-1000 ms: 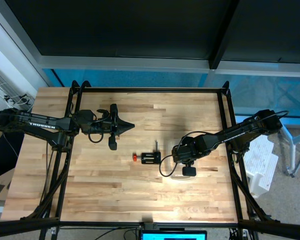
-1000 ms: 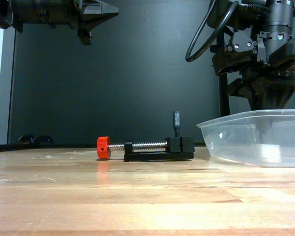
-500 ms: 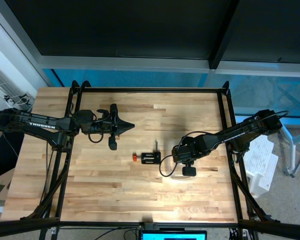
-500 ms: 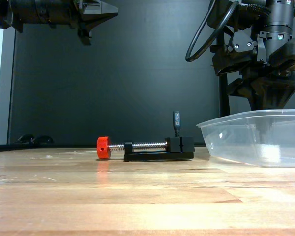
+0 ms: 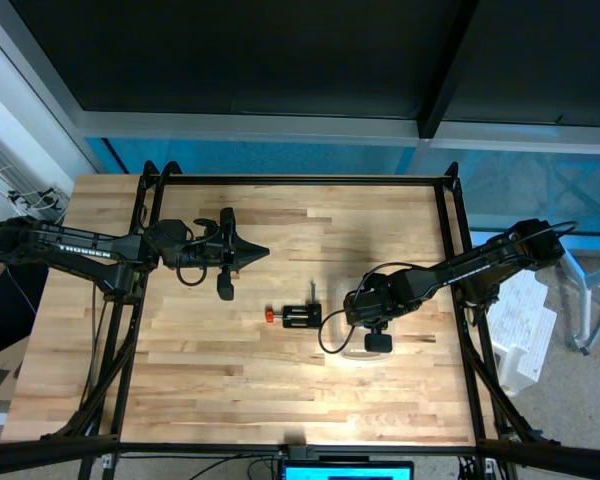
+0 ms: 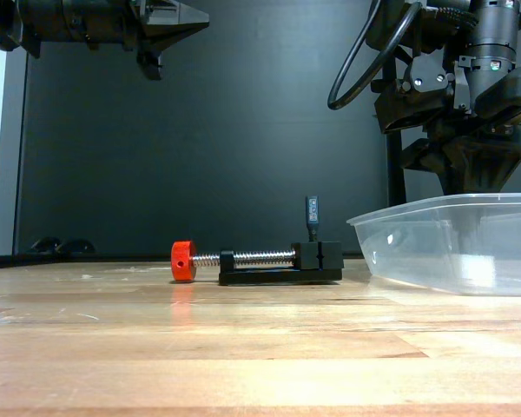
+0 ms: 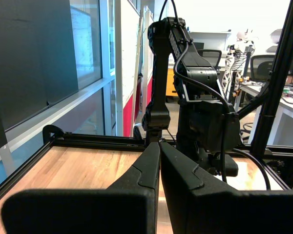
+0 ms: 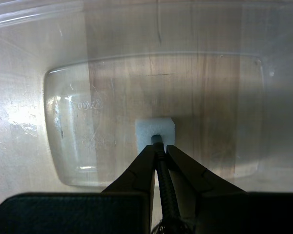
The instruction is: Pick the usb-c connector and install on the hub
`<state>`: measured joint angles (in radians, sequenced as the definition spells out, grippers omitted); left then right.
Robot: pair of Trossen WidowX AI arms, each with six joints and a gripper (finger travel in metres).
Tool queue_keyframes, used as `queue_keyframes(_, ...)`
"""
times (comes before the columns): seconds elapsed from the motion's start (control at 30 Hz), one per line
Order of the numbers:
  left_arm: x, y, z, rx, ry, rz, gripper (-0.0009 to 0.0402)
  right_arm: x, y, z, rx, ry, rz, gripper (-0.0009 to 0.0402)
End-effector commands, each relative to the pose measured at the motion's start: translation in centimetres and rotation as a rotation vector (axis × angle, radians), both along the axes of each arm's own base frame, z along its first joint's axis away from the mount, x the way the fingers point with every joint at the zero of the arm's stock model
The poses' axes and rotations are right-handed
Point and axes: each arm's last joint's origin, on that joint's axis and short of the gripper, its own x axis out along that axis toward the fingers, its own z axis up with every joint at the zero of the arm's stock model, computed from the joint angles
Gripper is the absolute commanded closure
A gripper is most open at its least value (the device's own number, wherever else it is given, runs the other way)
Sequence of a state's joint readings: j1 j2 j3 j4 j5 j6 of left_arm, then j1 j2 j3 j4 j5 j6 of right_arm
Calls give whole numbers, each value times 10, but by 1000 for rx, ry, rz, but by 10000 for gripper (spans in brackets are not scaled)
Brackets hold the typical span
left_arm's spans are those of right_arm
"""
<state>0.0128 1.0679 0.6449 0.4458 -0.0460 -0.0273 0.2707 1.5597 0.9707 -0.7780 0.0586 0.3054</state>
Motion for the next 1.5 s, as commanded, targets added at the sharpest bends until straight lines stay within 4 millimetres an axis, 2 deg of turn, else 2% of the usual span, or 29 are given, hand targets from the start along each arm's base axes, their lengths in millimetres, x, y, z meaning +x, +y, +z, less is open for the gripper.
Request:
queue_keyframes(0.03,0,0,0,0,0,0,393,0,0,2,0,9,1,393)
queue_keyframes(0.27,0,0,0,0,0,0,393,4,1,14,1,2,1,393)
queue_keyframes(0.53,0,0,0,0,0,0,393,5,1,38,2,-7,-1,393)
queue_keyframes(1.03,0,0,0,0,0,0,393,-12,-4,89,14,-63,-7,393)
queue_keyframes(1.5,0,0,0,0,0,0,393,-12,-6,96,7,-103,-42,393)
